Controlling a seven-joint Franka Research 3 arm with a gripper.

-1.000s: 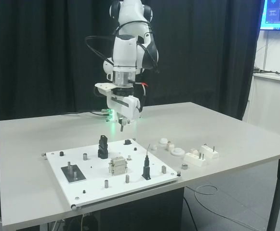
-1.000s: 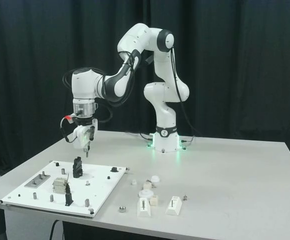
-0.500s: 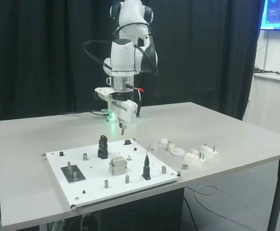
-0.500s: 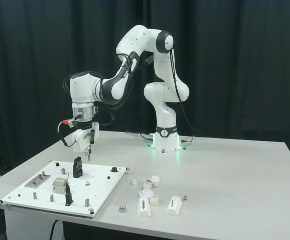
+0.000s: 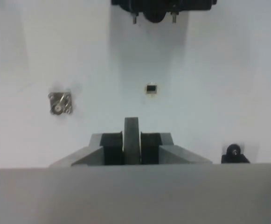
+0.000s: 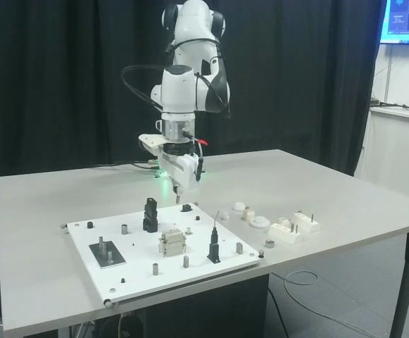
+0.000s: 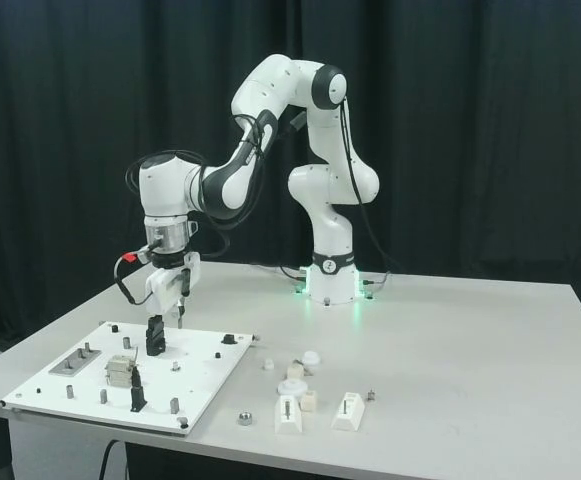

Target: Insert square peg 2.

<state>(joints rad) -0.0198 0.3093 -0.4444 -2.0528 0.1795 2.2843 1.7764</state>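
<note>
Hand point(image 5: 131, 151) clenched on peg point(image 5: 131, 140) above board point(image 6: 163, 248), near hole point(image 5: 150, 87); slight misalign w/ hole could jam peg at rim.

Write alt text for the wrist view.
The gripper is shut on a grey square peg above a white board. A small square hole lies just ahead of the peg, with a metal connector off to one side.
</note>
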